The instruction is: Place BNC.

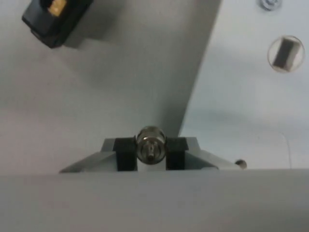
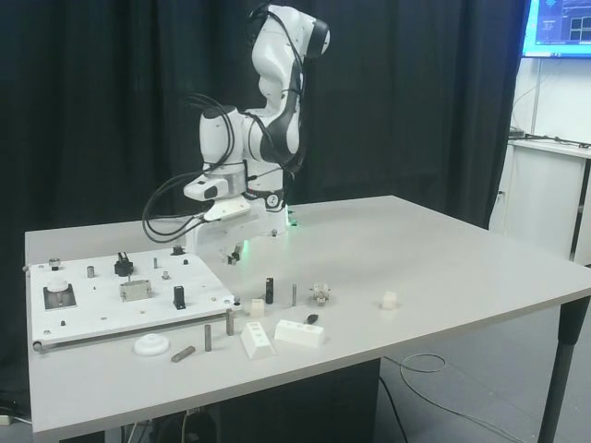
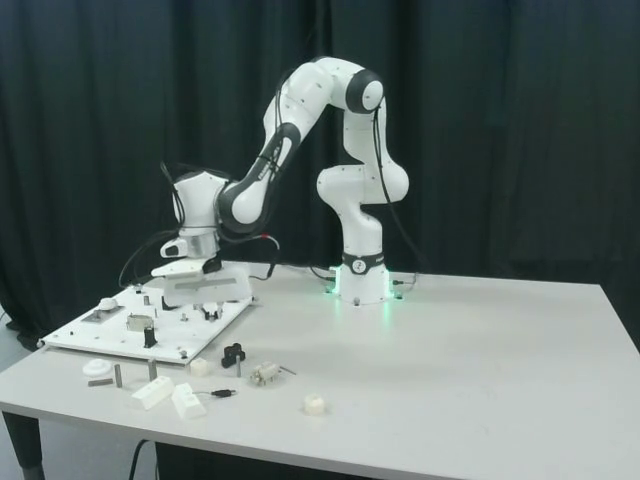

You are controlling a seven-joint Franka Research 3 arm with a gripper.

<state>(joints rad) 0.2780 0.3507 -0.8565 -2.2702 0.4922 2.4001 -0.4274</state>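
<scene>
Above the white task board (image 2: 111,309) edge: arm (image 3: 290,120) hovering | gripper (image 1: 151,155) closed on BNC connector (image 1: 151,144), pinched between black pads (image 1: 124,153), held off the surface | risk (judged): thin pinch, connector may twist or slip and miss its board mount | containers: none seen; loose parts lie bare on grey table (image 2: 443,258)

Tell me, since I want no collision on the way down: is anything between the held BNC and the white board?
Nothing visible. The BNC connector sits between the gripper's black fingers, above the white board's edge. In the wrist view only bare board and table lie beneath it.
</scene>
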